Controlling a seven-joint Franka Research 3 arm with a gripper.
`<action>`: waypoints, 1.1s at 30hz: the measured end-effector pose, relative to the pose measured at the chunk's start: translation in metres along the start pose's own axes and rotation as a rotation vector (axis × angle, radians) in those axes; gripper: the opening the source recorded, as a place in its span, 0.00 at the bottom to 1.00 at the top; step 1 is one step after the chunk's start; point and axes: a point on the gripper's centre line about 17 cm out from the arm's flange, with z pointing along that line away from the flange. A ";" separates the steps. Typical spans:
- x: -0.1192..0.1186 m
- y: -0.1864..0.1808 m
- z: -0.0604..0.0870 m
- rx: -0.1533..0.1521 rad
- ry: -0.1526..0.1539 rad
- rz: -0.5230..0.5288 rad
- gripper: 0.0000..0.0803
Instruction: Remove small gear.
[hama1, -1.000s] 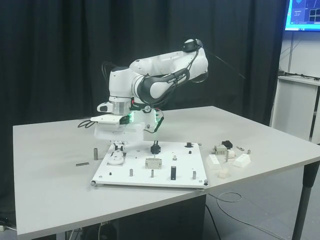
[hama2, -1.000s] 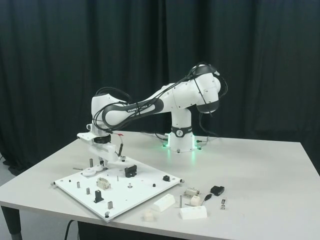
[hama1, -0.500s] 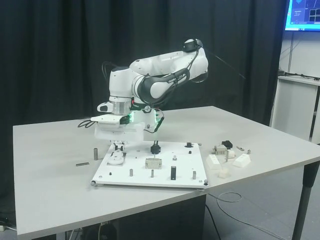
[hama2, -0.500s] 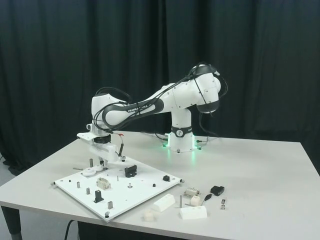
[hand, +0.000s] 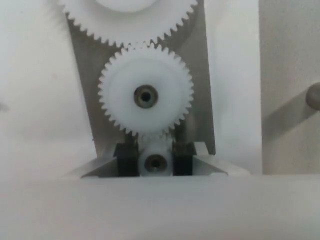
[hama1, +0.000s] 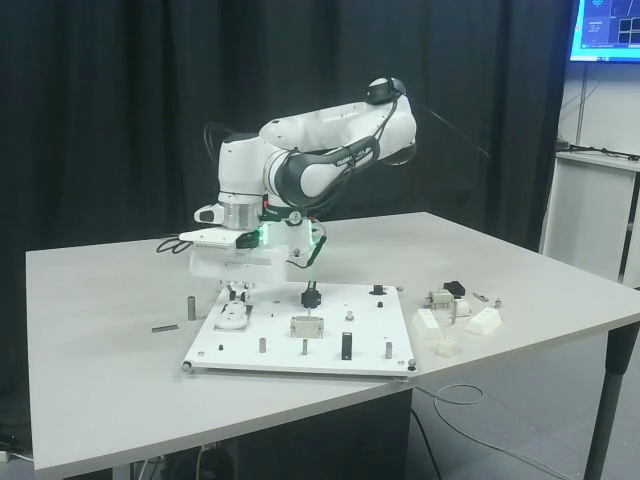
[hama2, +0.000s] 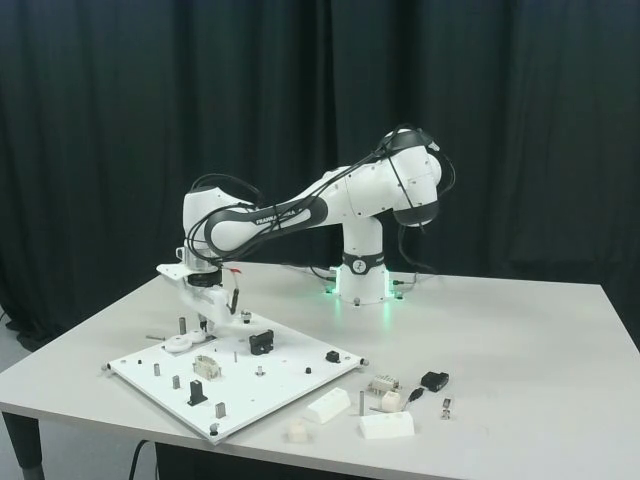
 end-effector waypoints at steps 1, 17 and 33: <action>0.000 0.000 0.000 0.000 0.000 -0.012 0.17; 0.000 0.000 0.000 -0.001 0.001 -0.064 0.17; 0.000 0.000 -0.001 -0.010 0.002 -0.066 0.17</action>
